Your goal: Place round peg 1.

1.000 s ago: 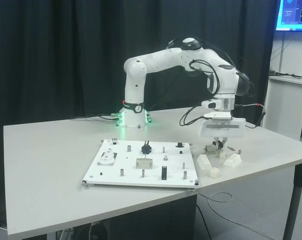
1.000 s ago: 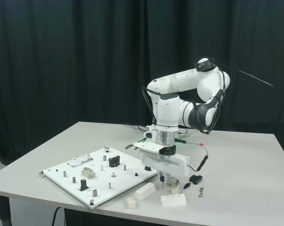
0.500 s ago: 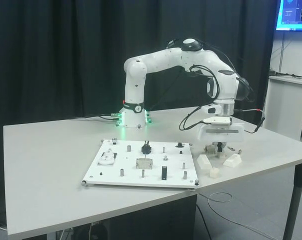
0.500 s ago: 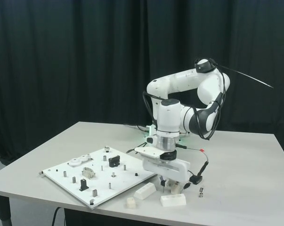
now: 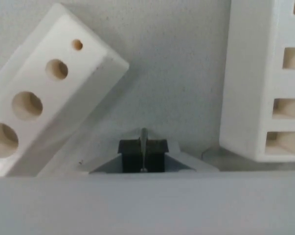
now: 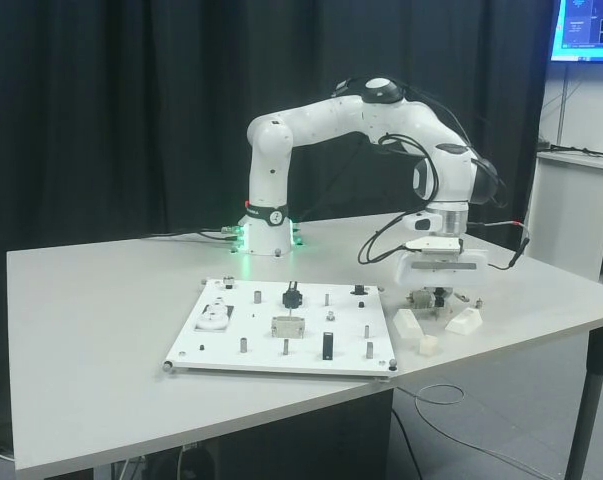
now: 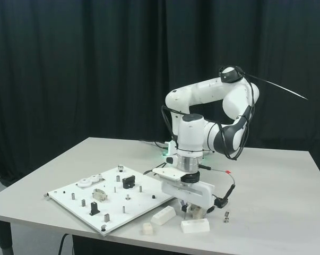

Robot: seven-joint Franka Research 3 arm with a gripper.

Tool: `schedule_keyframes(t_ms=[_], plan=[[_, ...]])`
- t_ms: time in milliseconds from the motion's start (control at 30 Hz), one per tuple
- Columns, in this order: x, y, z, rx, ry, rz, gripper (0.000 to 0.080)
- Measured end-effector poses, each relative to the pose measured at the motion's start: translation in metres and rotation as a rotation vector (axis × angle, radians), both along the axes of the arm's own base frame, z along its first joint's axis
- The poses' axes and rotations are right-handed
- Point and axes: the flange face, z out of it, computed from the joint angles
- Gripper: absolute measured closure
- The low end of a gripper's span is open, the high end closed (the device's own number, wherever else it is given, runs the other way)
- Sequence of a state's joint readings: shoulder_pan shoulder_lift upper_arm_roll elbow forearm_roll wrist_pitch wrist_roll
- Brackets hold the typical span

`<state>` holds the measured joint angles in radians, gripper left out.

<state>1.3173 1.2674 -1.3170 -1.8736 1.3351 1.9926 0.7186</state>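
In the wrist view my gripper (image 5: 144, 164) is shut on the round peg (image 5: 144, 139), a thin grey pin standing up between the two black pads. Beyond it lies bare grey table, between a white block with round holes (image 5: 44, 93) and a white block with square holes (image 5: 264, 78). From the room views the gripper (image 6: 436, 296) (image 7: 187, 208) hangs low over the table, just off the white board's (image 6: 281, 335) right edge. The peg itself is too small to make out there.
The white board (image 7: 80, 204) carries several small pegs, sockets and black parts. Two white blocks (image 6: 408, 322) (image 6: 464, 321) and a small white cube (image 6: 428, 345) lie by the table's front right edge. A cable trails behind the hand.
The hand has turned about its wrist and sunk closer to the table among the white blocks. The board and blocks have not moved.
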Motion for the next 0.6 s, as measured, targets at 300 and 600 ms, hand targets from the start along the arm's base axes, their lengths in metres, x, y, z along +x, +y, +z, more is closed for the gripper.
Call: schedule_keyframes(t_ms=[300, 600], plan=[[0.0006, -0.0010, 0.0004, -0.002, -0.005, -0.004, 0.0441], [0.0010, -0.0018, 0.0022, -0.003, -0.007, -0.005, 0.0143]])
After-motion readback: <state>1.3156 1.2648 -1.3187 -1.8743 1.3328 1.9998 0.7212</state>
